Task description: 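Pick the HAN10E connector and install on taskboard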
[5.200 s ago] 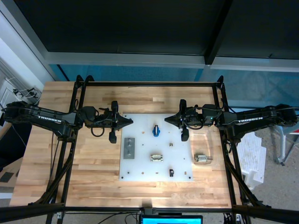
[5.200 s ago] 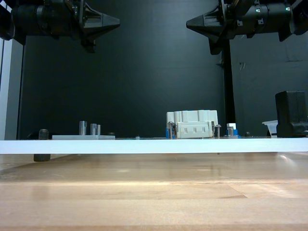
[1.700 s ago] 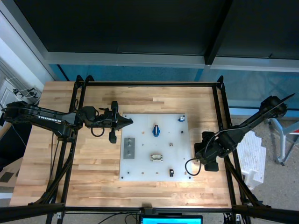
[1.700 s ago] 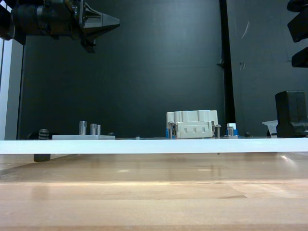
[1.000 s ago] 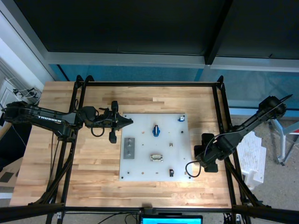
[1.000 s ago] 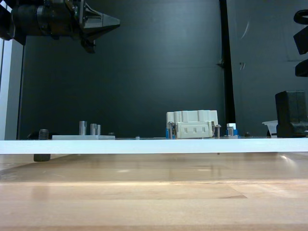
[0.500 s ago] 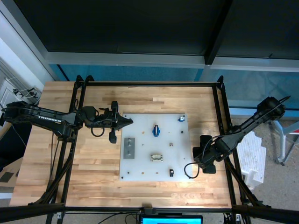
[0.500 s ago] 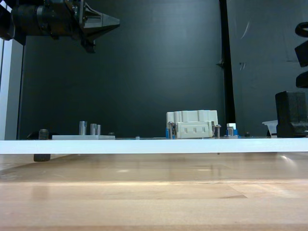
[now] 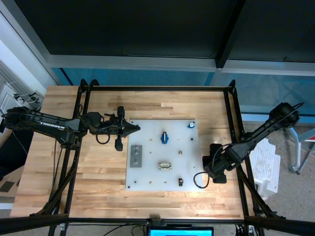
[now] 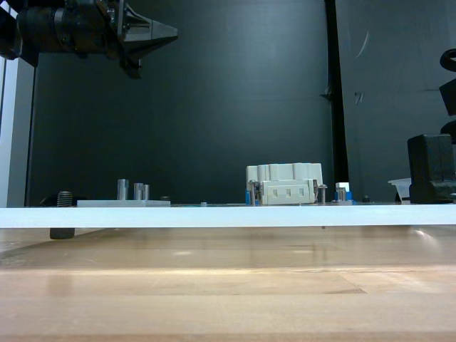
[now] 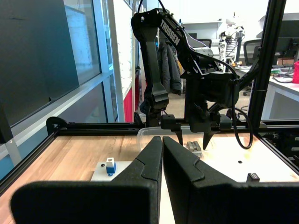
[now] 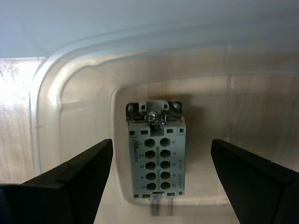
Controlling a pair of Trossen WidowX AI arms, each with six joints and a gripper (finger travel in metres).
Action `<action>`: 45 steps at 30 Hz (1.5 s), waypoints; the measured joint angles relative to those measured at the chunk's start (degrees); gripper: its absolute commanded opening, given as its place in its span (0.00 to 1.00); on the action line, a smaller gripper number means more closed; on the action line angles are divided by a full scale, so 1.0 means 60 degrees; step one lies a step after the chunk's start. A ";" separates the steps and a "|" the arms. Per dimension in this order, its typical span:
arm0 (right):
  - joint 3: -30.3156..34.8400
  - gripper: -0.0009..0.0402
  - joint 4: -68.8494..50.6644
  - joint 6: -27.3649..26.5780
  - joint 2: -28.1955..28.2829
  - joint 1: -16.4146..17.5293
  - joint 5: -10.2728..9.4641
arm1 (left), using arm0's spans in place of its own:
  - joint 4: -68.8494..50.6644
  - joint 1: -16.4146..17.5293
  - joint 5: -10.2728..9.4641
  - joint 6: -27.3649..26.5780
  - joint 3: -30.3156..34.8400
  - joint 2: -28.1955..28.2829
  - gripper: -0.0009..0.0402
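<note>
The HAN10E connector [image 12: 155, 151] lies flat in a clear plastic tray [image 12: 46, 93], contact holes up, one metal end showing. My right gripper [image 12: 161, 149] points down over it, open, one finger on each side and apart from it. From above, that right gripper [image 9: 211, 166] hangs just off the right edge of the white taskboard [image 9: 147, 177] and hides the tray. The left wrist view shows the connector [image 11: 192, 146] below the right gripper. My left gripper [image 9: 133, 128] is shut and empty above the board's back left corner.
On the board sit a grey block with two holes [image 9: 136, 156], a blue part [image 9: 164, 137], a beige connector base [image 9: 165, 166] and a small black part [image 9: 180, 182]. A black frame runs around the wooden table [image 9: 74, 187].
The right arm left its parked spot behind the board, swung to the tray at the right, and over the last second crept slightly left and nearer. The left arm has not moved.
</note>
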 measured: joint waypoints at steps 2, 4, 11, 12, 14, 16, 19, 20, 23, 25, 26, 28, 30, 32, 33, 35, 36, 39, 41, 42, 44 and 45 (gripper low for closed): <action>-0.0080 0.72 0.0080 0.0000 0.0000 0.0007 -0.0004 | 0.0004 0.0000 0.0000 0.0000 0.0000 0.0000 0.02; -0.0135 0.71 0.0142 0.0000 0.0000 0.0007 -0.0004 | 0.0000 0.0000 0.0000 0.0000 -0.0004 0.0000 0.02; -0.0226 0.62 0.0193 -0.0058 0.0000 0.0018 -0.0004 | 0.0000 0.0000 0.0000 0.0000 -0.0004 0.0000 0.02; -0.0229 0.61 0.0200 -0.0062 0.0000 0.0018 -0.0007 | 0.0004 0.0000 0.0000 0.0004 0.0000 -0.0004 0.02; -0.0240 0.58 0.0222 -0.0073 0.0000 0.0022 -0.0004 | 0.0004 0.0000 0.0000 0.0004 -0.0004 0.0000 0.02; -0.0248 0.54 0.0226 -0.0073 0.0000 0.0025 -0.0007 | 0.0004 0.0000 0.0000 0.0000 0.0000 0.0000 0.02; -0.0248 0.48 0.0259 -0.0073 0.0000 0.0025 -0.0007 | 0.0000 0.0000 0.0000 0.0004 0.0000 0.0000 0.02; -0.0248 0.46 0.0259 -0.0073 0.0000 0.0025 -0.0007 | 0.0004 0.0000 0.0000 0.0004 -0.0004 0.0000 0.02; -0.0248 0.38 0.0280 -0.0073 0.0000 0.0025 -0.0007 | 0.0004 0.0000 0.0000 0.0000 0.0000 0.0000 0.02; -0.0248 0.33 0.0288 -0.0073 0.0000 0.0025 -0.0007 | 0.0000 0.0000 0.0000 0.0000 0.0000 0.0000 0.02; -0.0248 0.30 0.0288 -0.0076 -0.0004 0.0025 -0.0007 | 0.0000 0.0000 0.0000 0.0000 0.0000 0.0000 0.02; -0.0248 0.25 0.0291 -0.0073 -0.0004 0.0025 -0.0015 | 0.0004 0.0000 0.0000 0.0004 0.0000 0.0000 0.02; -0.0248 0.21 0.0295 -0.0073 -0.0018 0.0025 -0.0062 | 0.0004 0.0000 0.0000 0.0000 -0.0004 0.0000 0.02; -0.0248 0.17 0.0299 -0.0069 -0.0047 0.0025 -0.0208 | 0.0000 0.0000 0.0000 0.0004 0.0000 0.0000 0.02; -0.0248 0.15 0.0295 -0.0073 -0.0073 0.0025 -0.0233 | 0.0000 0.0000 0.0000 0.0004 -0.0004 0.0000 0.02; -0.0189 0.12 0.0178 -0.0073 -0.0124 0.0025 -0.0284 | 0.0004 0.0000 0.0000 0.0000 0.0000 0.0000 0.02; -0.0146 0.10 0.0102 -0.0069 -0.0153 0.0025 -0.0284 | 0.0000 0.0000 0.0000 0.0004 -0.0004 0.0000 0.02; 0.0033 0.07 -0.0168 -0.0069 -0.0226 0.0025 -0.0280 | 0.0000 0.0000 0.0000 0.0004 0.0000 0.0000 0.02; 0.0178 0.06 -0.0339 -0.0069 -0.0302 0.0022 -0.0280 | 0.0004 0.0000 0.0000 0.0000 0.0000 0.0000 0.02; 0.0280 0.06 -0.0474 -0.0069 -0.0342 0.0015 -0.0270 | 0.0000 0.0000 0.0000 0.0004 -0.0004 0.0000 0.02; 0.0528 0.05 -0.0820 -0.0066 -0.0401 0.0011 -0.0200 | 0.0000 0.0000 0.0000 0.0000 0.0000 0.0000 0.02; 0.0659 0.05 -0.1013 -0.0073 -0.0423 0.0007 -0.0178 | 0.0004 0.0000 0.0000 0.0000 0.0000 0.0000 0.02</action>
